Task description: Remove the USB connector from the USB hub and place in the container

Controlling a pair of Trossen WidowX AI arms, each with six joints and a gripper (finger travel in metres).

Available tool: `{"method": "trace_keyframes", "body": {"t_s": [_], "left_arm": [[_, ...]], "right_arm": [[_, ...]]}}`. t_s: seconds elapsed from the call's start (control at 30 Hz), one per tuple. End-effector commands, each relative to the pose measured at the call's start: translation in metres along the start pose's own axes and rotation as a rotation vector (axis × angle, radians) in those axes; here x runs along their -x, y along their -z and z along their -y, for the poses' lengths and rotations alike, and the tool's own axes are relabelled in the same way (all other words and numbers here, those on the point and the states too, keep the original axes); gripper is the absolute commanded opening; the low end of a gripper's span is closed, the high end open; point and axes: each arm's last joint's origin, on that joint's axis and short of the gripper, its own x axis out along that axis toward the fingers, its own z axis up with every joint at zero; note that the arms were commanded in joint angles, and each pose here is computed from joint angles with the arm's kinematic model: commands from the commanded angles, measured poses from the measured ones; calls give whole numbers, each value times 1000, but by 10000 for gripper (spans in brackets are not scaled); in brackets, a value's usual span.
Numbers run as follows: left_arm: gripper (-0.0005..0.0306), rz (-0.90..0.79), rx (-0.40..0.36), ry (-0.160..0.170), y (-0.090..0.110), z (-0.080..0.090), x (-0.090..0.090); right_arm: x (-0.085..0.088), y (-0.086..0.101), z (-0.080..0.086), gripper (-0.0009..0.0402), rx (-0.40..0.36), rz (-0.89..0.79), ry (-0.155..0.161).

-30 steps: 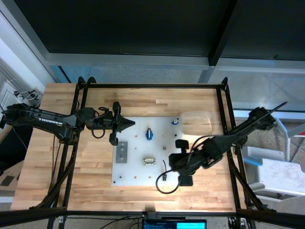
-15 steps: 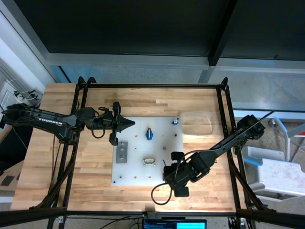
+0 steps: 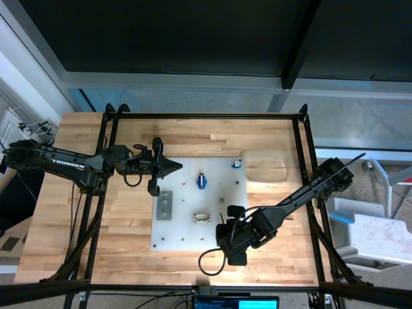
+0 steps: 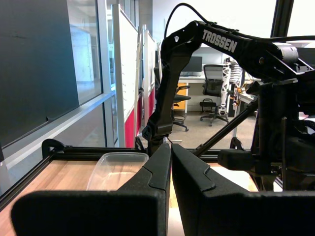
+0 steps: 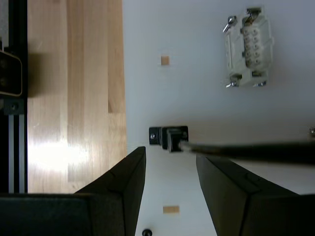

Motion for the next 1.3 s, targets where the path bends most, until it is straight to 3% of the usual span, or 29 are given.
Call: {"method": "trace_keyframes", "body": {"t_s": [0.03, 0.53, 0.83, 0.93, 1.13, 1.3], "left_arm": [[0, 0, 0, 0, 0, 0, 0], [1, 0, 0, 0, 0, 0, 0], [1, 0, 0, 0, 0, 0, 0], [0, 0, 0, 0, 0, 0, 0], [0, 0, 0, 0, 0, 0, 0], [0, 0, 0, 0, 0, 0, 0]], "right_arm": [[-1, -1, 0, 127, 8, 10, 9], [-13, -2, 0, 104, 21, 0, 22], [-13, -1, 1, -5, 53, 2, 47], [-13, -1, 1, 9, 51, 5, 49], [-13, -2, 2, 1, 48, 20, 70], [-13, -2, 1, 0, 44, 21, 71]]}}
